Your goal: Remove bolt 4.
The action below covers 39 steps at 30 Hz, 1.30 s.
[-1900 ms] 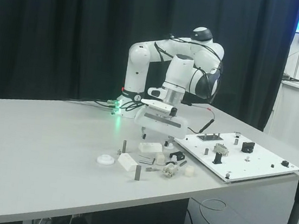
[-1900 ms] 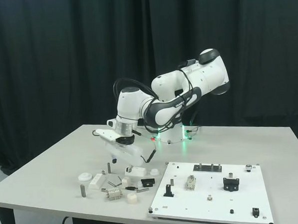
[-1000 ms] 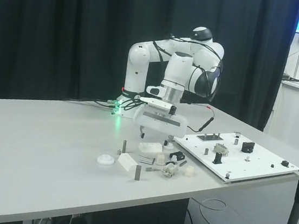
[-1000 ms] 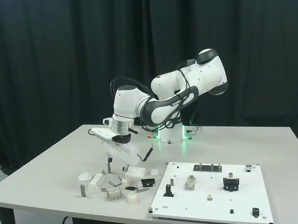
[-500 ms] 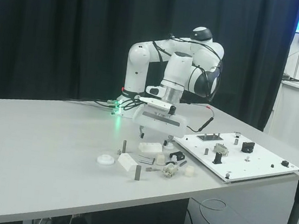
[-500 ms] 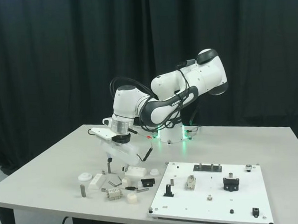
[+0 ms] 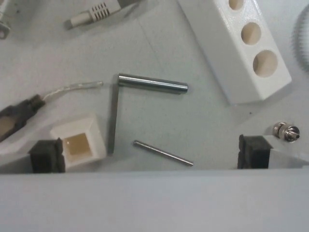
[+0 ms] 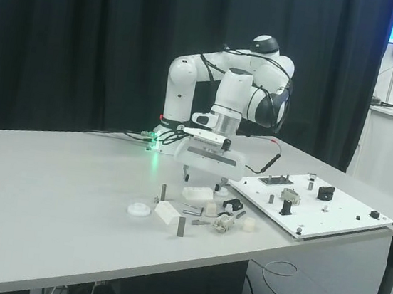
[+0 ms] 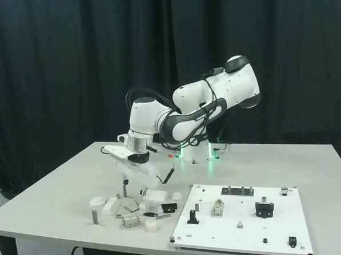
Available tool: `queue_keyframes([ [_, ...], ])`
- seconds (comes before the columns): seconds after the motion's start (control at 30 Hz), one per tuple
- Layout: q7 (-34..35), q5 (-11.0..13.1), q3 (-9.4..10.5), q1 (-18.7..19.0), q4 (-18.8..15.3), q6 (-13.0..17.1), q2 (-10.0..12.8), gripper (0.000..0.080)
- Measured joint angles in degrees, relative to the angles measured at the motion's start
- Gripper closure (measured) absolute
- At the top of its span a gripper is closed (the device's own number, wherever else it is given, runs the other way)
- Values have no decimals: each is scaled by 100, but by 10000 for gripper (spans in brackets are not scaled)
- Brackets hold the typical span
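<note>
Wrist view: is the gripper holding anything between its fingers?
No. Both black fingertips stand apart, and the gap between them shows only the grey table with a thin pin lying loose.

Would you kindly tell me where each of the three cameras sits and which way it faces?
Wrist view: on the arm's wrist, looking down at a steel rod and holed white block; both black fingertips show.
First room view: off the table's corner, seeing the whole arm with the white board at right.
Second room view: before the table, facing the arm's base.
Both room views share the gripper over loose parts.
</note>
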Motion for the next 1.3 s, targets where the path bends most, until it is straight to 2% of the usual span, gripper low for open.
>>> queue_keyframes([
  [0.27,207,9,-4,19,-2,-185,0,3],
  [0.6,718,9,-128,300,-44,-673,-1,3],
  [0.93,1298,-33,-332,941,-222,-1038,-11,3],
  [1.3,2411,-128,-400,1826,-384,-1103,-90,3],
])
